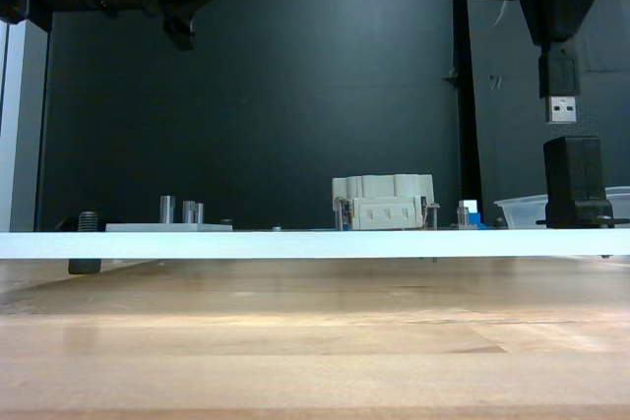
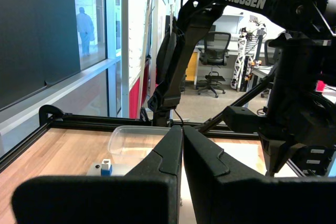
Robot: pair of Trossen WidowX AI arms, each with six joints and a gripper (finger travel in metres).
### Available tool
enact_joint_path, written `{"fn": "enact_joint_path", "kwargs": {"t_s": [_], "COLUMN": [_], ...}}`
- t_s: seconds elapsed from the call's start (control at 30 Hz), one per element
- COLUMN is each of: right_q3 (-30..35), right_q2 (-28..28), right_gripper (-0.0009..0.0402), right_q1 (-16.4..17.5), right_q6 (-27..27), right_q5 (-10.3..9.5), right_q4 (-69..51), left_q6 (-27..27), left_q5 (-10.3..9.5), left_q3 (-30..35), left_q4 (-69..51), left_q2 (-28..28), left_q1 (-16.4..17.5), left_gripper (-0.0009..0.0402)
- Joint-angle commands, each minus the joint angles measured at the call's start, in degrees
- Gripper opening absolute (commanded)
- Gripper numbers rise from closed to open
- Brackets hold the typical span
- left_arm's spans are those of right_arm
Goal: Pick the USB connector and install on taskboard
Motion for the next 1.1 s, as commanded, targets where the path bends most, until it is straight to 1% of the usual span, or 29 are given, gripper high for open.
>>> {"fn": "enact_joint_path", "kwargs": {"t_s": [0.03, 0.37, 1.1], "right_q3": [0.0, -0.3, -0.6], "right_q2": [0.3, 0.3, 0.3], "right_gripper": [0.0000, 0.0000, 0.0000], "right_q1": [0.2, 0.2, 0.1], "right_q6": [-0.1, -0.5, -0.5], "right_q5": [-0.04, 0.44, -0.04], "right_q4": [0.0, -0.2, -0.1], "left_q6": [0.0, 0.0, 0.0], "left_q5": [0.02, 0.02, 0.02], "left_q3": [0.0, 0.0, 0.0], "left_q4": [0.0, 0.0, 0.0], "left_q2": [0.0, 0.0, 0.0], "left_q1": [0.0, 0.0, 0.0], "left_gripper": [0.0000, 0.0000, 0.0000]}}
